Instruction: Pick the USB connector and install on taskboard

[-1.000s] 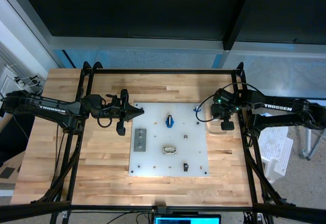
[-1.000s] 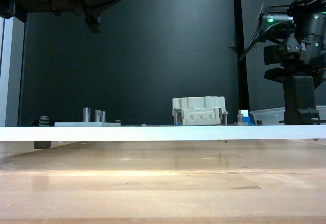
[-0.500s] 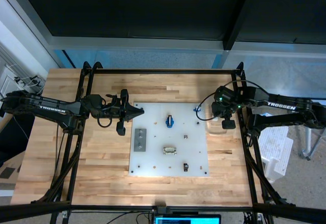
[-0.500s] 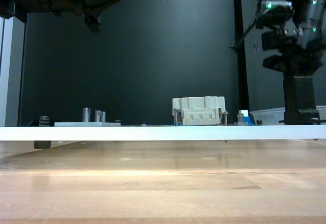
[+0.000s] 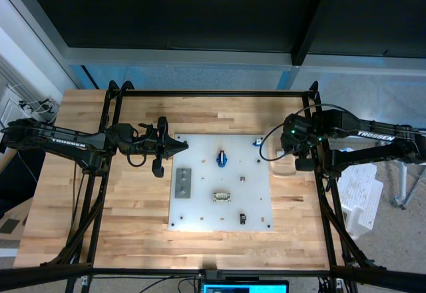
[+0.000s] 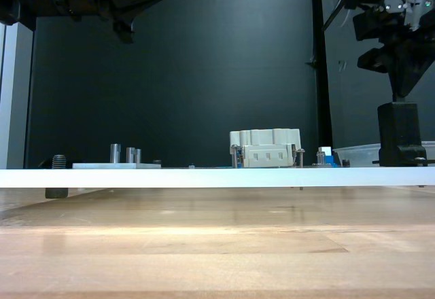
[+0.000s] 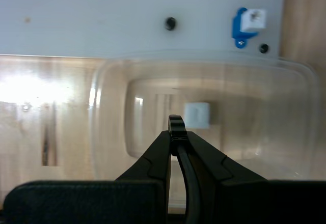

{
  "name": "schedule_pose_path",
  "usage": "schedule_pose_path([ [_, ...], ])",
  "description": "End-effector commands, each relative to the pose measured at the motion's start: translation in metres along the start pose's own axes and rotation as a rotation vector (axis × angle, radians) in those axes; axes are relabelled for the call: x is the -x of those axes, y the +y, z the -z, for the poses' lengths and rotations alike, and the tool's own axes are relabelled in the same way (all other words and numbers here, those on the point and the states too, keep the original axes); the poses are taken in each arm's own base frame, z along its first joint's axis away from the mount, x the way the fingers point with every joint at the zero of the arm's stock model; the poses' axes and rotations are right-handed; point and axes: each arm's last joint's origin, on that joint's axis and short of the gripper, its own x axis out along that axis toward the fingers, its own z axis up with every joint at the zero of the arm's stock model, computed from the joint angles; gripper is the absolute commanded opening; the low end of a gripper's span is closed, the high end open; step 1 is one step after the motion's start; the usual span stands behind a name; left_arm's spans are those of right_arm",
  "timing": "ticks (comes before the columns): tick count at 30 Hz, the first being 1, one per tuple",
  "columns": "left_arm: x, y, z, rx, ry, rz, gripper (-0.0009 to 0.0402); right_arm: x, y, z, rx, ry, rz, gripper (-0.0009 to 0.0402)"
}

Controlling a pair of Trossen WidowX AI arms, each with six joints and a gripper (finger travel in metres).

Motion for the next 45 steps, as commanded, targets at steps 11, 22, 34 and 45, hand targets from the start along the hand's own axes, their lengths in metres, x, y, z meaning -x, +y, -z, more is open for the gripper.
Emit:
schedule_pose_path([
  [11,0.0,0.0,0.0,0.0,-0.001,0.0,0.0,0.001,0.055,-0.035,-0.026,-0.014,-0.028,0.0],
  [22,0.0,0.0,0.0,0.0,-0.001,0.0,0.0,-0.005,0.1,-0.072,-0.04,0.005,-0.037,0.0],
  [34,0.0,0.0,0.0,0.0,-0.001,0.0,0.0,-0.013,0.139,-0.102,-0.073,0.006,-0.037,0.0],
  [45,0.0,0.0,0.0,0.0,-0.001,0.0,0.0,-0.024,0.167,-0.126,-0.097,-0.014,-0.036,0.0],
])
